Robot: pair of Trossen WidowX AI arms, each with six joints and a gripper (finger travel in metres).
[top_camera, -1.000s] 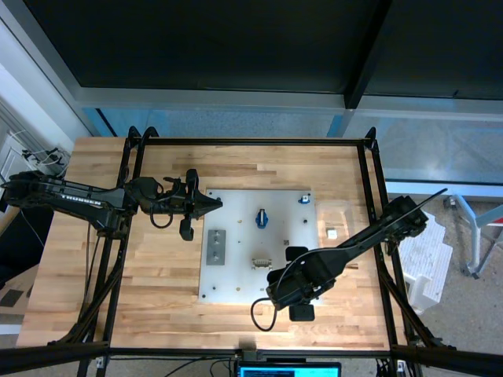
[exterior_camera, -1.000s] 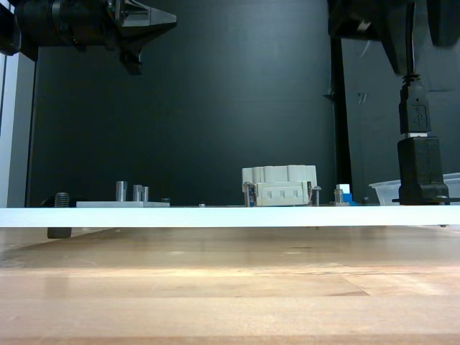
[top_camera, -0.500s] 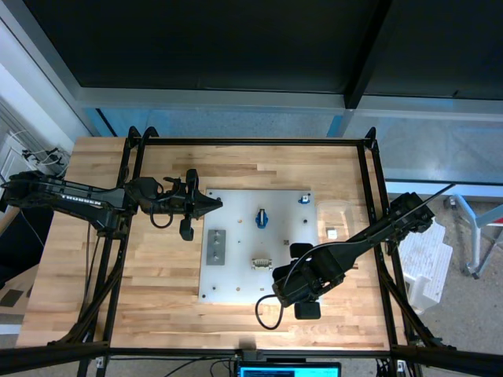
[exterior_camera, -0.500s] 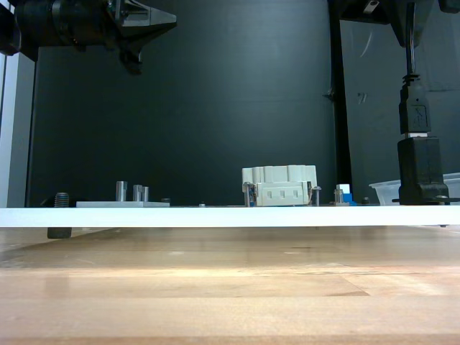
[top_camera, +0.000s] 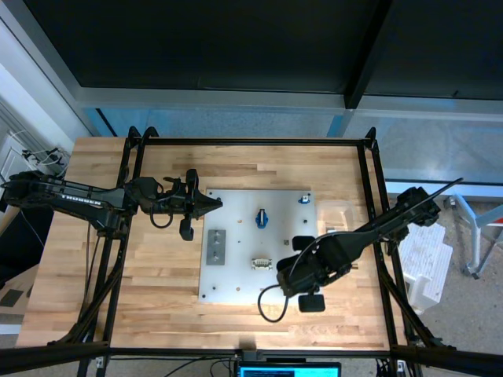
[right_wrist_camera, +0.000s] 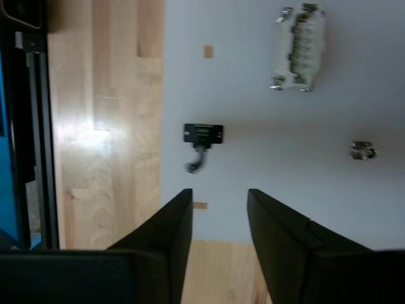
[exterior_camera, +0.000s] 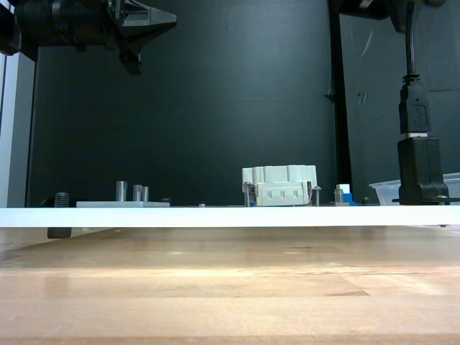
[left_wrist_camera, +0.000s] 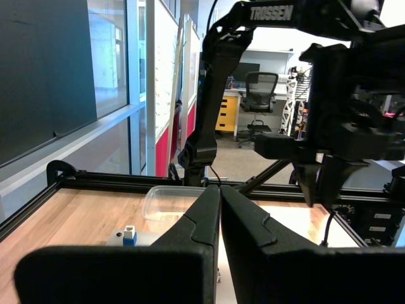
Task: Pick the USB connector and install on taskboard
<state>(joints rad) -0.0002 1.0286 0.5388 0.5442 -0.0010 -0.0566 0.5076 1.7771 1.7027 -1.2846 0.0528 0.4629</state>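
The black USB connector [exterior_camera: 415, 115] stands upright in a black socket [exterior_camera: 420, 172] on the white taskboard [exterior_camera: 215, 215], its cable running up out of view. The right wrist view looks straight down on the USB connector [right_wrist_camera: 202, 134], which sits on the taskboard [right_wrist_camera: 316, 158] ahead of my open, empty right gripper [right_wrist_camera: 218, 191]. From above, my right gripper [top_camera: 299, 275] hovers over the near right part of the taskboard [top_camera: 236, 275], and the cable [top_camera: 269, 310] loops below it. My left gripper [top_camera: 214, 203] is shut and empty, held high over the board's far left corner.
A blue part [top_camera: 262, 218], a grey metal block [top_camera: 215, 246] and a beige connector [top_camera: 261, 264] sit on the board. A clear plastic tray [top_camera: 334, 224] lies just right of it. A black frame surrounds the wooden table.
My right gripper has risen off the USB connector and drifted right, leaving it standing in the socket. The left arm has not moved.
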